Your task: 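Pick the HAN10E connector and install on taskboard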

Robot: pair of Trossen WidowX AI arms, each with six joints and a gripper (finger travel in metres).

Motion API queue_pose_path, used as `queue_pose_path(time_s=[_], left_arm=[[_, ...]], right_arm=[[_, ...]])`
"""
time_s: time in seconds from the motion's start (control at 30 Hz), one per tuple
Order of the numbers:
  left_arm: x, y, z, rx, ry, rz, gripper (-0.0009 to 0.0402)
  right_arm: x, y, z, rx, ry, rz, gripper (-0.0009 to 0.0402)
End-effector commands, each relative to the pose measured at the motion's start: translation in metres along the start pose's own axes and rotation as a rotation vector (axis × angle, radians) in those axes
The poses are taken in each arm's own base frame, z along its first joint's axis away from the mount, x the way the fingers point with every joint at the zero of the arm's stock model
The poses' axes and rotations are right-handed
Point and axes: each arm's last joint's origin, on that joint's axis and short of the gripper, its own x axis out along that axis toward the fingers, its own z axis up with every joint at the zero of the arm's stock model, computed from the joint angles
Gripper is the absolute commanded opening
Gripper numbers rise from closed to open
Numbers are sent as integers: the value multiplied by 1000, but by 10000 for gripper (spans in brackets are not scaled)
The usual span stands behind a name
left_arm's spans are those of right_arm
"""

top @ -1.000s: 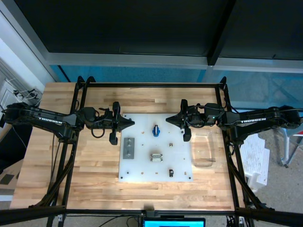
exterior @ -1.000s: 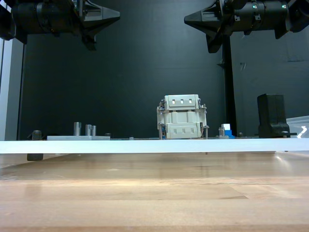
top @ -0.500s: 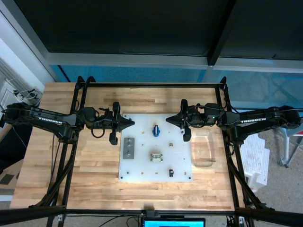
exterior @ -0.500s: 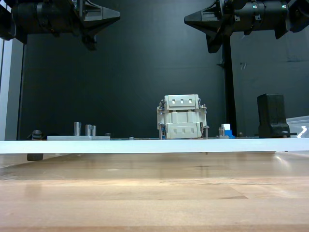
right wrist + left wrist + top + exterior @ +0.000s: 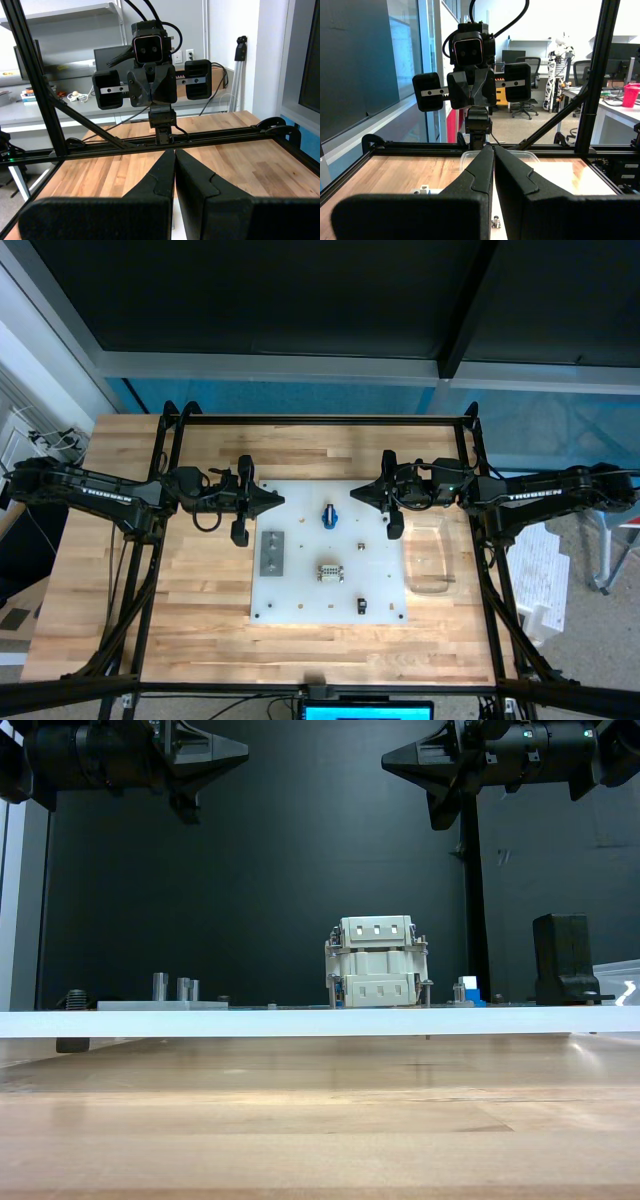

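1. HAN10E connector (image 5: pixel 329 573) stands upright on taskboard (image 5: pixel 300 595), approx mid-width & toward the near half of the board.
2. Low view: the connector (image 5: pixel 377 963) reads as a beige two-tier block w/ silvery metal bits at its sides, resting on the white board (image 5: pixel 300 1022).
3. Left gripper (image 5: pixel 279 499) hangs over the board's far-left edge, pointing inward. Its fingers are pressed together, tips meeting, as left wrist view shows (image 5: pixel 493 150).
4. Right gripper (image 5: pixel 354 493) hangs over the board's far-right part, pointing inward & facing the left one. Its fingers are likewise pressed together, tips meeting, per right wrist view (image 5: pixel 175 151).
5. Both grippers ride high above the board in low view, well apart from the connector.
6. Grey metal block (image 5: pixel 272 552) w/ two holes lies on the board left of the connector. Blue piece (image 5: pixel 329 514) sits farther back, small black part (image 5: pixel 362 604) nearer the front edge.
7. Clear plastic tray (image 5: pixel 428 560) lies on wooden table (image 5: pixel 190 630) just beside the board's right edge, below the right arm.
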Motion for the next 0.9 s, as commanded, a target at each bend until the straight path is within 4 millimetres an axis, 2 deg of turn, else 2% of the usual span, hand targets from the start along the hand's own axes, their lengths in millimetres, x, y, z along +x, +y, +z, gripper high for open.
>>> queue_pose_path(time_s=[0.03,0.9], left_arm=[[0,0,0,0,0,0,1],[0,0,0,0,0,0,1]], right_arm=[[0,0,0,0,0,0,0],[0,0,-2,2,20,-2,0]])
